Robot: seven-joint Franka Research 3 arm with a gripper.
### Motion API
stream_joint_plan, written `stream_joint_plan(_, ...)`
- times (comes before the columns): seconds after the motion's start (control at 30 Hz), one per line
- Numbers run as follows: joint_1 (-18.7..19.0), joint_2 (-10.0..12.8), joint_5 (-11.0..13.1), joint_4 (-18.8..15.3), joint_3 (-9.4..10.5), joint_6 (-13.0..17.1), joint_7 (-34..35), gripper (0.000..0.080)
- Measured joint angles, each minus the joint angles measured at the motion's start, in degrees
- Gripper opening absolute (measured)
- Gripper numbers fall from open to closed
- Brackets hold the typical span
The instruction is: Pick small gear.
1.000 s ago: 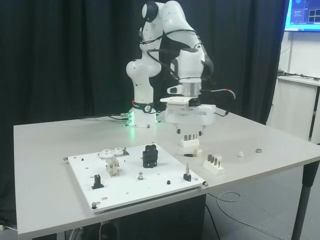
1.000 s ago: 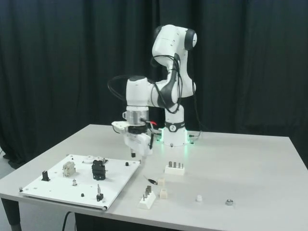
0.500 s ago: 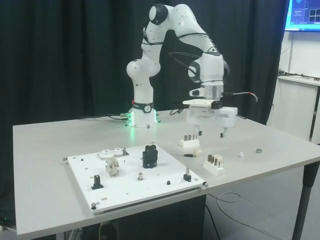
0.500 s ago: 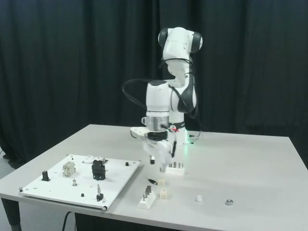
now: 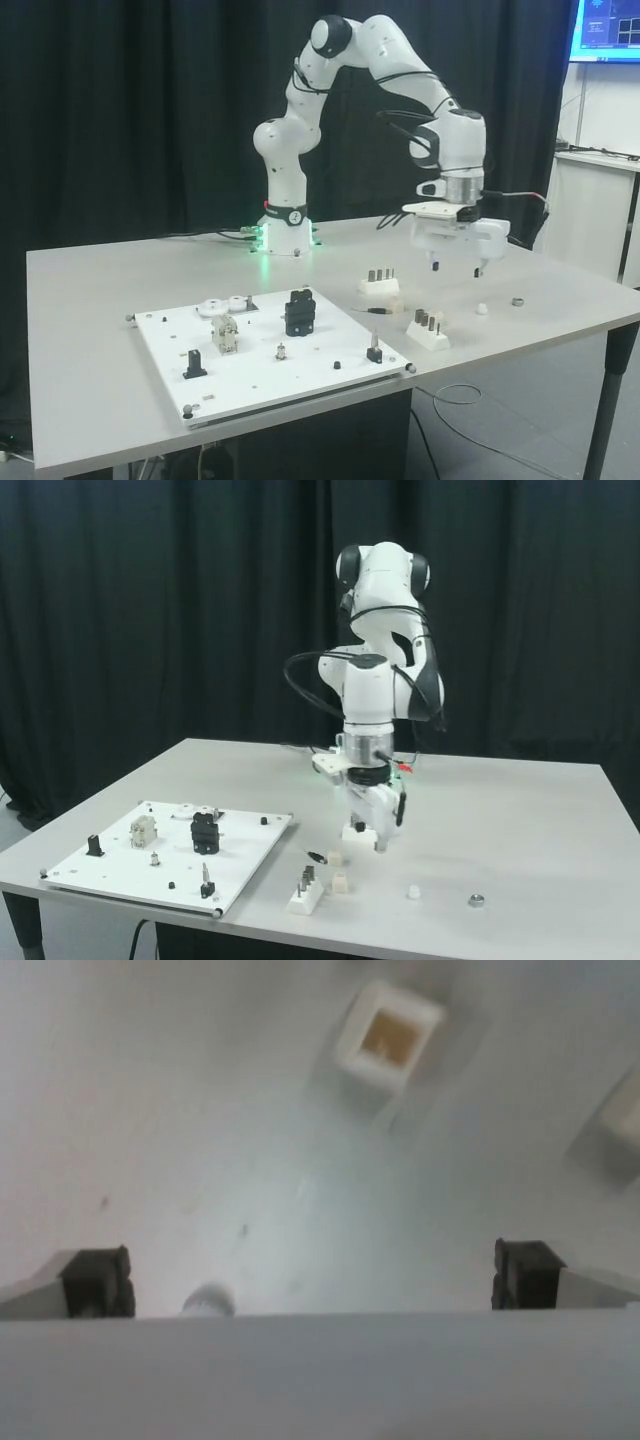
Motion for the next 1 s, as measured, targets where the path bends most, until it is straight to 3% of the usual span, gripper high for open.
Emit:
stream_joint_plan(0.23, 1.0, 2.1, -0.1, 2.3, 1.63, -1.7, 4.3, 0.08)
stream_joint_plan(0.67, 4.3, 5.5, -0.9, 4.1, 1.81, -1.7, 7.9, 0.08)
stream_joint_plan(1.0, 4.7, 9.6, -1.6, 7.5, 1.81, -0.8, 9.1, 0.08)
